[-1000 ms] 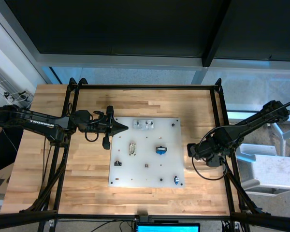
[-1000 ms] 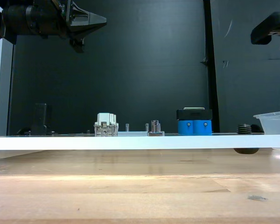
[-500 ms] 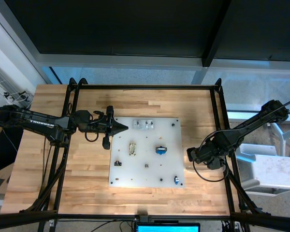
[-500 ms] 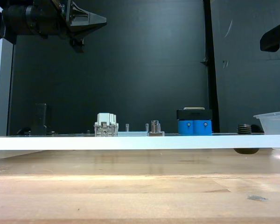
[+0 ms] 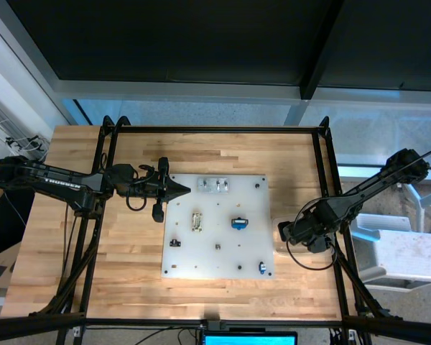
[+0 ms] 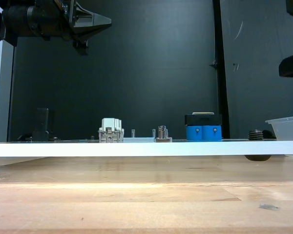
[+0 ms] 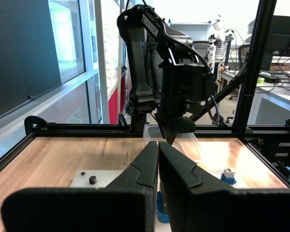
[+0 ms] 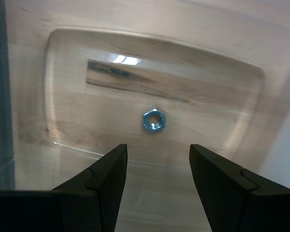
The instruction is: Pick the M12 fastener and fasten on the M12 threads
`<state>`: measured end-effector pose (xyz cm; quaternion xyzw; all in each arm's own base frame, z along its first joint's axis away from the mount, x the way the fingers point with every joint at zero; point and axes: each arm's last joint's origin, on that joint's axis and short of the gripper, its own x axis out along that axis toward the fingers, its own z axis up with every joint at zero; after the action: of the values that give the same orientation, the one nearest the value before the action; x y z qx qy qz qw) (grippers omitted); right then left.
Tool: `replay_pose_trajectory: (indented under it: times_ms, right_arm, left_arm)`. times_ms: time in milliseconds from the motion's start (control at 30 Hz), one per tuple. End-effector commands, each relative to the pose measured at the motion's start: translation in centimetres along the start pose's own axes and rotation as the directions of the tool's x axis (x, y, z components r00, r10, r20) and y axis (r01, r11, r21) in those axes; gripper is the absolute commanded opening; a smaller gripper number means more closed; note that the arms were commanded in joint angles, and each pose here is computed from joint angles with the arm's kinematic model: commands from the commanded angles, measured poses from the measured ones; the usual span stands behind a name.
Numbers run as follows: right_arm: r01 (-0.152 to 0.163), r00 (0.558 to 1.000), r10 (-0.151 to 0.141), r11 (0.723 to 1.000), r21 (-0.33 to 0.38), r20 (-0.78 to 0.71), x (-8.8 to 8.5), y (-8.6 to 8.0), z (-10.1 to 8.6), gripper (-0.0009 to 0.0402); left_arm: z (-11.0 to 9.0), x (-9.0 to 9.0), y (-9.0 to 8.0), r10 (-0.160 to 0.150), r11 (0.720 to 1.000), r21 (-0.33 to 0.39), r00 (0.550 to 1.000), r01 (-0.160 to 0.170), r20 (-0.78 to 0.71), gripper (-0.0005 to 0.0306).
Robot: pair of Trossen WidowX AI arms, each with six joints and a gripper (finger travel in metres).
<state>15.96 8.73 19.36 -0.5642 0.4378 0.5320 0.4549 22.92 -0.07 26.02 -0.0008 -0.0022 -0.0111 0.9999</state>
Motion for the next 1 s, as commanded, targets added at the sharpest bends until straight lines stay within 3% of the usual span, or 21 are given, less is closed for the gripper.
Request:
replay_pose_trajectory:
  times_ms: [33,200,600,1000]
  right_arm:
    - [-0.007,1.000,0.007,1.000,-0.001,-0.002,0.4,-0.2,0.1,0.0178]
    - [0.001,1.000,-0.001,1.000,0.003,0.005,1.3,-0.2,0.1,0.0178]
    - [-0.012,1.000,0.012,1.000,0.010,0.013,3.0,-0.2,0.2,0.0178]
    - [0.003,1.000,-0.004,1.000,0.030,0.027,4.2,0.2,-0.2,0.0178]
  left_arm:
    - [0.0,0.0,0.0,0.000,1.000,0.000,1.000,0.000,0.000,0.0000]
    - [0.0,0.0,0.0,0.000,1.000,0.000,1.000,0.000,0.000,0.0000]
    - [0.0,0.0,0.0,0.000,1.000,0.000,1.000,0.000,0.000,0.0000]
    - [0.0,0.0,0.0,0.000,1.000,0.000,1.000,0.000,0.000,0.0000]
